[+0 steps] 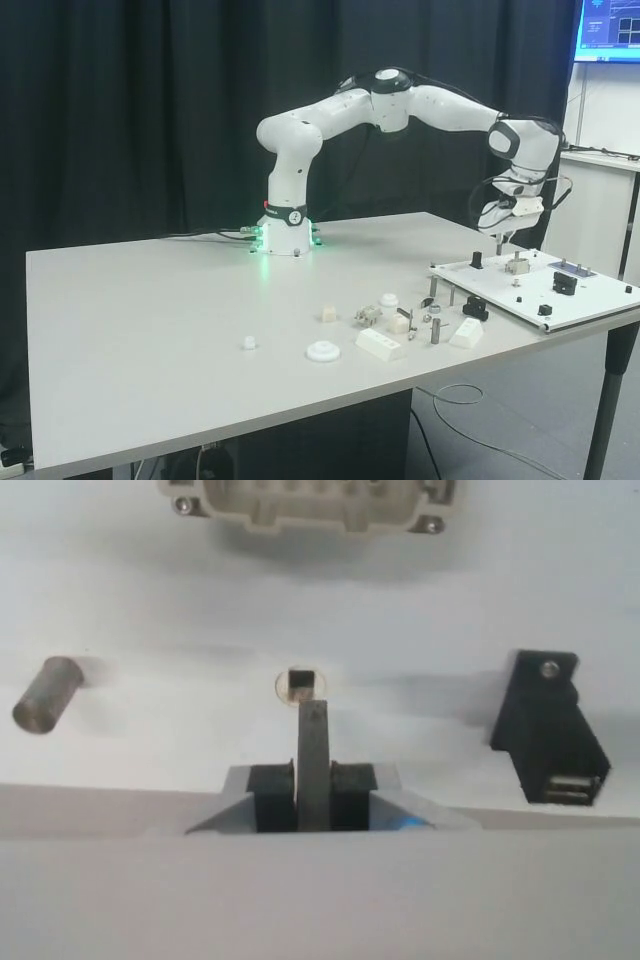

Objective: Place square peg 3.

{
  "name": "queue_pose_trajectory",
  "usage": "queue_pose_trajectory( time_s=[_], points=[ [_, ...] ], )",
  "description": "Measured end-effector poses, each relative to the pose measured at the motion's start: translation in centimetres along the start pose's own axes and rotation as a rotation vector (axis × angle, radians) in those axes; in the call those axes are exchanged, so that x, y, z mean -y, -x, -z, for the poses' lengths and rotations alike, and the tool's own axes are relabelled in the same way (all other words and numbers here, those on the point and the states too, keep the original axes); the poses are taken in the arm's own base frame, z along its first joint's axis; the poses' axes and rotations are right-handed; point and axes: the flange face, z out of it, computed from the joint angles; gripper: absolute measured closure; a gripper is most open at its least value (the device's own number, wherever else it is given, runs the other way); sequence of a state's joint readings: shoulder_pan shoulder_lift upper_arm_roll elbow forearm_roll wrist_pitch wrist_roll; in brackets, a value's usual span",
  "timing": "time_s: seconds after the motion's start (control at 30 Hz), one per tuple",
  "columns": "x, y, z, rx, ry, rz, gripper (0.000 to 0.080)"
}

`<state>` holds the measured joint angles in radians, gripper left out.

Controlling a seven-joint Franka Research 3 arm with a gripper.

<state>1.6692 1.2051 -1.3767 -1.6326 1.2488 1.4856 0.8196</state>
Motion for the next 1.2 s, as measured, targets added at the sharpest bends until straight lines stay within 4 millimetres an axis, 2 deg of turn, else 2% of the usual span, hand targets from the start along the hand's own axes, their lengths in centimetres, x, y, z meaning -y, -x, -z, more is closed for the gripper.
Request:
queue_pose_trajectory(
  time_s=[0.33, 1.2],
  points=[
    [-0.4, -0.2, 1.4, 0.001, -0.003, 0.006, 0.0731],
    [-1.2, -1.5, 2.9, -0.048, 0.017, 0.033, 0.0731]
  ],
)
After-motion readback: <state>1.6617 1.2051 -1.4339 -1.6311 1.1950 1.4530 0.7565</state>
